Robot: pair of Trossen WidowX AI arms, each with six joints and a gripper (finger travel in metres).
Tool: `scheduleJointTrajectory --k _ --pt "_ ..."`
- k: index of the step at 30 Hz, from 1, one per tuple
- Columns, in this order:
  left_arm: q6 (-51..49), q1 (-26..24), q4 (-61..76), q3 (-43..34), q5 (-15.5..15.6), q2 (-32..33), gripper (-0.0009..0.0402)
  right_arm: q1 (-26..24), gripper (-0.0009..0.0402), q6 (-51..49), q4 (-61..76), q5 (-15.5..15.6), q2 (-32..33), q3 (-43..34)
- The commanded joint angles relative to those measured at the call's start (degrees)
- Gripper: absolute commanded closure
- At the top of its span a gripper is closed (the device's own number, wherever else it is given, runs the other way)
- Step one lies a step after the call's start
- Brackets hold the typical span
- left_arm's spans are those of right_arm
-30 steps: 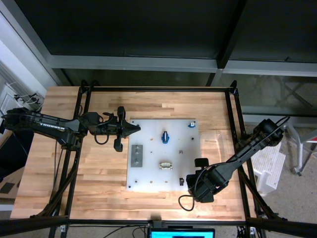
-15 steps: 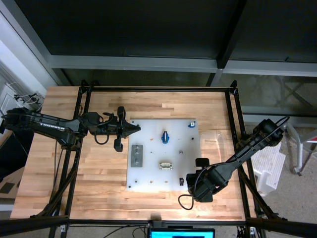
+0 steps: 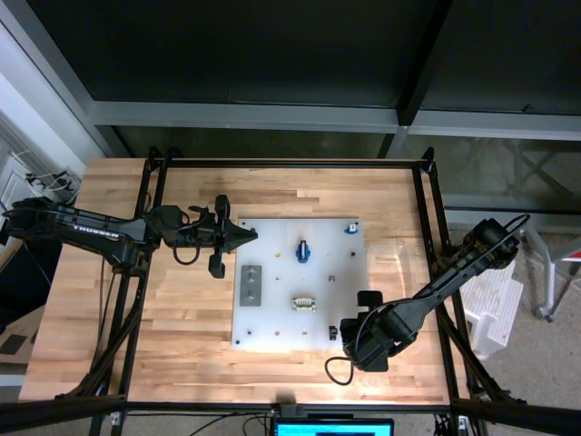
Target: Pick the 16mm bar and install on taskboard
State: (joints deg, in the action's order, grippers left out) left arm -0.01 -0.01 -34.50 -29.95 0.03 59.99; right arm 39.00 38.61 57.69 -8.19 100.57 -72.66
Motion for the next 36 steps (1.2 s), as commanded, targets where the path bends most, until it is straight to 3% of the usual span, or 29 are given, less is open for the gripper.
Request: scheduleJointTrajectory --k 1,36 --pt "0.0 0.0 0.0 0.0 0.0 0.0 0.0393 0.02 0.0393 -0.11 0.02 0.48 0.15 0.0" --pt "0.0 0.02 -0.02 0.0 0.0 0.0 0.0393 -0.02 0.0393 -0.07 1.09 0.66 -0.76 0.0"
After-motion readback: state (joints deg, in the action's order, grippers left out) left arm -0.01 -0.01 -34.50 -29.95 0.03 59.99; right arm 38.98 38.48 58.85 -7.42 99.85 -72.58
